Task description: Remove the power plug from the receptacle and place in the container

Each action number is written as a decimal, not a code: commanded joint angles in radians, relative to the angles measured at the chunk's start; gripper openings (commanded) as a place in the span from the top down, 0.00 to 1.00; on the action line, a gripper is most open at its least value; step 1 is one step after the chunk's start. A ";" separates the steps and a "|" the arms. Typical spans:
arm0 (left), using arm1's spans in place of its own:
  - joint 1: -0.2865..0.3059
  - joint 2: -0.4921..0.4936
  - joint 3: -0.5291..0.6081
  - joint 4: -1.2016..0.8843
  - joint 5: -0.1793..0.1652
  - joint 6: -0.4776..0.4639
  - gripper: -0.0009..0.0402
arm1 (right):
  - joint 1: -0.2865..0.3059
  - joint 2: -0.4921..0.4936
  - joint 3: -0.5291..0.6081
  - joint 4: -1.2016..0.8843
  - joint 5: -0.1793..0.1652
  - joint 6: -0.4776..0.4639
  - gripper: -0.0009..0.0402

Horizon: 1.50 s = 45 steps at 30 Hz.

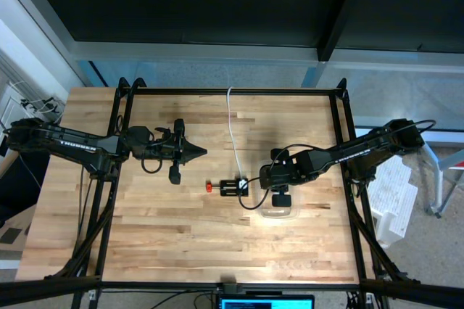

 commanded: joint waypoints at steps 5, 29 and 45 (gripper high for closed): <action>0.000 0.000 0.000 0.000 0.000 0.000 0.98 | 0.004 -0.010 0.019 -0.012 -0.002 0.021 0.49; 0.000 0.000 0.000 0.000 0.000 0.000 0.98 | 0.003 -0.074 0.114 -0.156 -0.001 0.029 0.42; 0.000 0.000 0.000 0.000 0.000 0.000 0.98 | -0.054 -0.235 0.029 0.065 -0.125 -0.055 0.84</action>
